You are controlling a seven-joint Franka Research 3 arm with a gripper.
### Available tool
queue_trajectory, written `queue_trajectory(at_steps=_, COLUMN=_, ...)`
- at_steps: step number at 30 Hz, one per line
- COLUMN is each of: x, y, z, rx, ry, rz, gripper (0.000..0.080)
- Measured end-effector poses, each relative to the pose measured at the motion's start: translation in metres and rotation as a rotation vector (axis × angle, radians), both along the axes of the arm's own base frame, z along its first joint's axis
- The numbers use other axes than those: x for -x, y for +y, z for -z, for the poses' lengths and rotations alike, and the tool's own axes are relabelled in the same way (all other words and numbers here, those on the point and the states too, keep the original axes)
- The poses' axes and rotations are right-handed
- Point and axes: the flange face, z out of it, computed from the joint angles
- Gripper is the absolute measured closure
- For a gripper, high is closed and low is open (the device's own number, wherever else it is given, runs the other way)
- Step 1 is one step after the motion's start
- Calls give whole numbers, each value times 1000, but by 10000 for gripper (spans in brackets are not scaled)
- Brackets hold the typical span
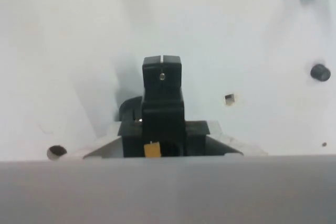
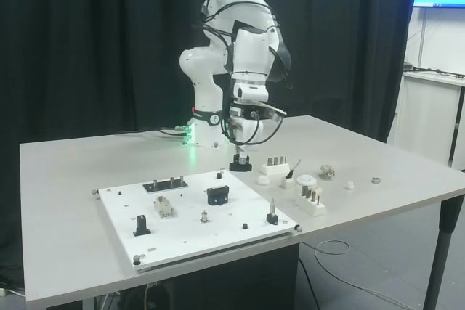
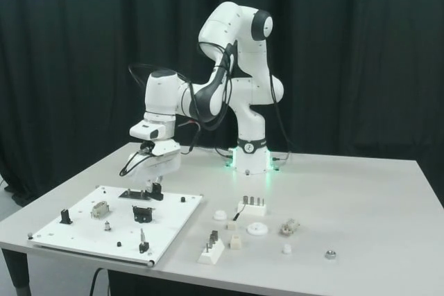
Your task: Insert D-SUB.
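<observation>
**Gripper clamps black connector over white board**

While the wrist view looks down, the gripper (image 1: 162,69) is clenched on a black connector (image 1: 163,129) above the white board (image 1: 252,35). In the first room view, the arm (image 2: 240,49) holds that part low, by the board's (image 2: 189,215) far edge. In the second, it hangs just beside a black mount (image 3: 132,195) on the board's far side

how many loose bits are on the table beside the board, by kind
white pin blocks: 2
other white pieces: 5
grey metal pieces: 2
total: 9
</observation>
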Motion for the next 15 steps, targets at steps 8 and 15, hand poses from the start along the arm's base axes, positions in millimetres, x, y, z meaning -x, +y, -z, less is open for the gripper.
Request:
queue_trajectory(at_steps=8, x=3, y=-8, z=1, rx=3, ry=12, rz=-34, gripper=648)
queue_trajectory(at_steps=15, x=5, y=-14, z=1, rx=12, ry=32, rz=-152, gripper=648)
